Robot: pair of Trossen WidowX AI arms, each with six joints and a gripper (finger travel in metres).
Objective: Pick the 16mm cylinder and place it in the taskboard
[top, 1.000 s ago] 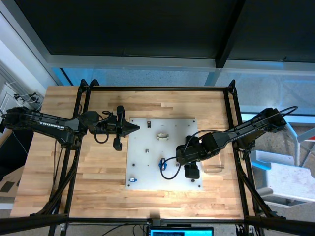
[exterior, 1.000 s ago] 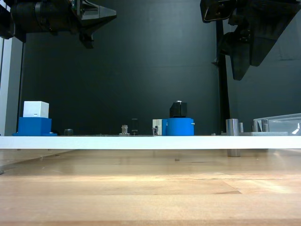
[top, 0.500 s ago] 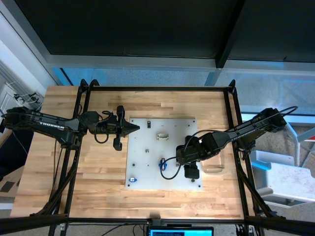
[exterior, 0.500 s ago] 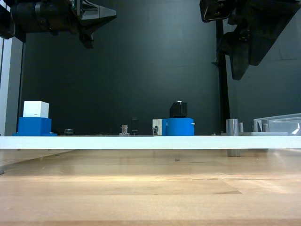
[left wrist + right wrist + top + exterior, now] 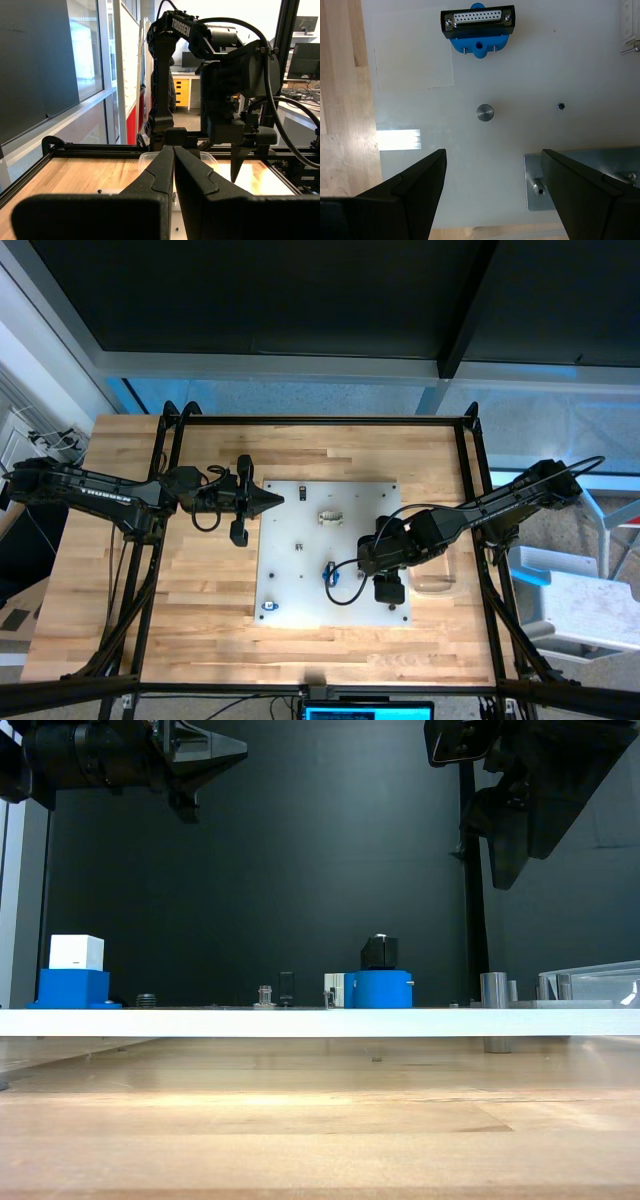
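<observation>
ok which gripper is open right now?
The right gripper, jaws wide apart above the taskboard. The left gripper, raised at the board's left edge, is shut.

The 16mm cylinder (image 5: 485, 112) stands upright on the taskboard (image 5: 520, 50), below the right gripper (image 5: 492, 150). The left gripper (image 5: 272, 499) hangs above the board's left edge, well apart from the cylinder.

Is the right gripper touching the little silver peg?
Apart. The low view shows the right gripper hanging high above the 16mm cylinder, which stands in the taskboard, dark gap between. The left gripper is raised at the taskboard's left edge.
</observation>
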